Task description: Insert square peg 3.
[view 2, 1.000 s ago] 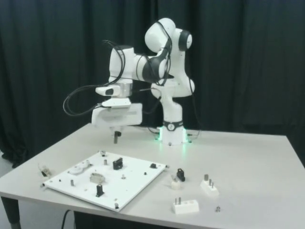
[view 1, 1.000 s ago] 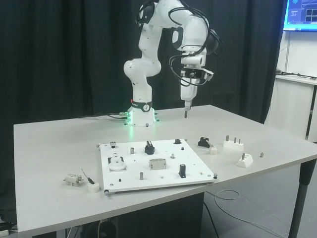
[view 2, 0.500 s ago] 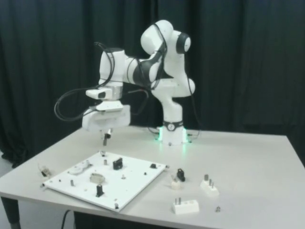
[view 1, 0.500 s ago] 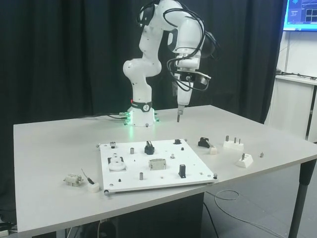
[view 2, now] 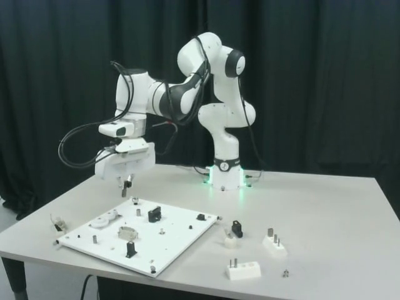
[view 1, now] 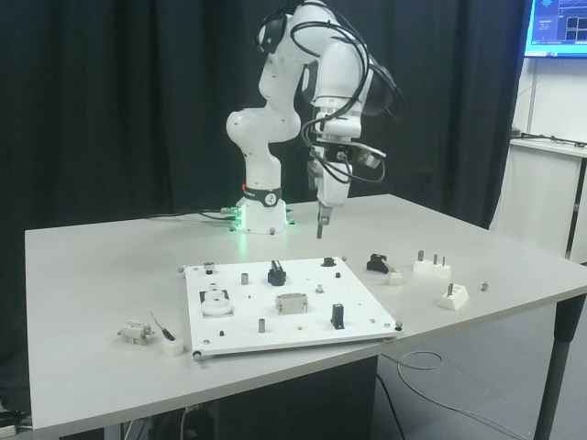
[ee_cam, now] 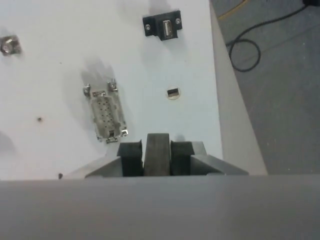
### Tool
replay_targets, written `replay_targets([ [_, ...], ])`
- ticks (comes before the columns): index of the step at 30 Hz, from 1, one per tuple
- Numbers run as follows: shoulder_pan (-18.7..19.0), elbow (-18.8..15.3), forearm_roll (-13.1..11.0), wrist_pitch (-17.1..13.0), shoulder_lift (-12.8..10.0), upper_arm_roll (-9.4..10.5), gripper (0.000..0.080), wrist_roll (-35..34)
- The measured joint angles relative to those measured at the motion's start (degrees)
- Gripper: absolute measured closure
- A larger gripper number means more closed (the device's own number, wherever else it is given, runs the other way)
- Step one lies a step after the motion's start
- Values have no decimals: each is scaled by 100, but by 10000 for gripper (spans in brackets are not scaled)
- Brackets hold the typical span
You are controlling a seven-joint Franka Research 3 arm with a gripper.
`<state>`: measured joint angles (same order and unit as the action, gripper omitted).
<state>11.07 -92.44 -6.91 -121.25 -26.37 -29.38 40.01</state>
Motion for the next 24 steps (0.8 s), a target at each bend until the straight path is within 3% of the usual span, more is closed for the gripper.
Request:
replay_targets([
  [15, -550, 458, -49, 123, -469, 317, 687, 809],
  [24, -845, 672, -227, 123, -761, 434, 687, 1547],
])
